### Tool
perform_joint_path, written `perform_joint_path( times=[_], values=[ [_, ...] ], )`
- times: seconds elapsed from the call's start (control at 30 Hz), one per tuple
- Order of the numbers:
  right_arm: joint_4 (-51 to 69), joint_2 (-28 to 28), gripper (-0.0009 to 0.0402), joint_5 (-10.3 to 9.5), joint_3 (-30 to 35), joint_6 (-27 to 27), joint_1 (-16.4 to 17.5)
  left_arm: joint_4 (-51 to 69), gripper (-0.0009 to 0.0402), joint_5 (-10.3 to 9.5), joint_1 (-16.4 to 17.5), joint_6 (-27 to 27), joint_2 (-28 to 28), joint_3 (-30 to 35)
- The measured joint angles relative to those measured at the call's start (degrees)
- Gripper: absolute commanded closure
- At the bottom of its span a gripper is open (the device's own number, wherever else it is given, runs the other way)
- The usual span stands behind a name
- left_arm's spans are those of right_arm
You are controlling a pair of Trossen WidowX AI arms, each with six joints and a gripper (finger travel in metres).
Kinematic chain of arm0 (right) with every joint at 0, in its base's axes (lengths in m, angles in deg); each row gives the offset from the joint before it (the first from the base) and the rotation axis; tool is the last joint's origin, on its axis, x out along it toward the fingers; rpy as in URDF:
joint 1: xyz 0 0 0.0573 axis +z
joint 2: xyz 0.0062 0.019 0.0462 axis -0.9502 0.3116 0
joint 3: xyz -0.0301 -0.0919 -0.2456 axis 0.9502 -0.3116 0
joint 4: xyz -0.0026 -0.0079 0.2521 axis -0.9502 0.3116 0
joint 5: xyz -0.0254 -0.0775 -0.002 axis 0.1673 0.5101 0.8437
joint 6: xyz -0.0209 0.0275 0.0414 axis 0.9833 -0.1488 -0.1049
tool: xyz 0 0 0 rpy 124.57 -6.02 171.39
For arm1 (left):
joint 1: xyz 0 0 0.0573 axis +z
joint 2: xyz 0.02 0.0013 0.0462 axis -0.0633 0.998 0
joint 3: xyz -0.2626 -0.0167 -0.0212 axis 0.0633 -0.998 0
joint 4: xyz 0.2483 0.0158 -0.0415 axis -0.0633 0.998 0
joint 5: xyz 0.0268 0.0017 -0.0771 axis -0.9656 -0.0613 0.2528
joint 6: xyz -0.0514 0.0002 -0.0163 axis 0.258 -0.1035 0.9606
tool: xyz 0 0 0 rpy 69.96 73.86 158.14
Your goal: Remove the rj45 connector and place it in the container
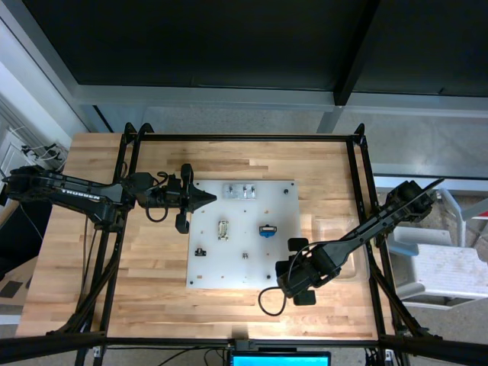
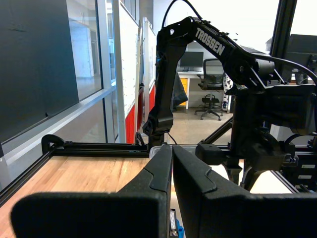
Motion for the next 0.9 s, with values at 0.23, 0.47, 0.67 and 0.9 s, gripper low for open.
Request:
perform_joint_path(
  times=[0.23,0.47,0.67,0.9],
  values=[
    [0.13,0.00,0.0211,-0.35,-0.13,-0.57,0.04,-0.02,0.0392,0.02,0.00,0.00,0.00,0.00],
    [-0.39,-0.04,0.0252,-1.27,-0.90,-0.52,0.04,-0.02,0.0392,0.02,0.00,0.00,0.00,0.00],
    [-0.35,-0.04,0.0308,-2.01,-1.29,-0.52,0.09,0.00,0.0392,0.02,0.00,0.00,0.00,0.02],
    [-0.48,-0.04,0.0397,-2.10,-1.20,-0.48,0.17,0.00,0.0392,0.02,0.00,0.00,0.00,0.00]
  ],
)
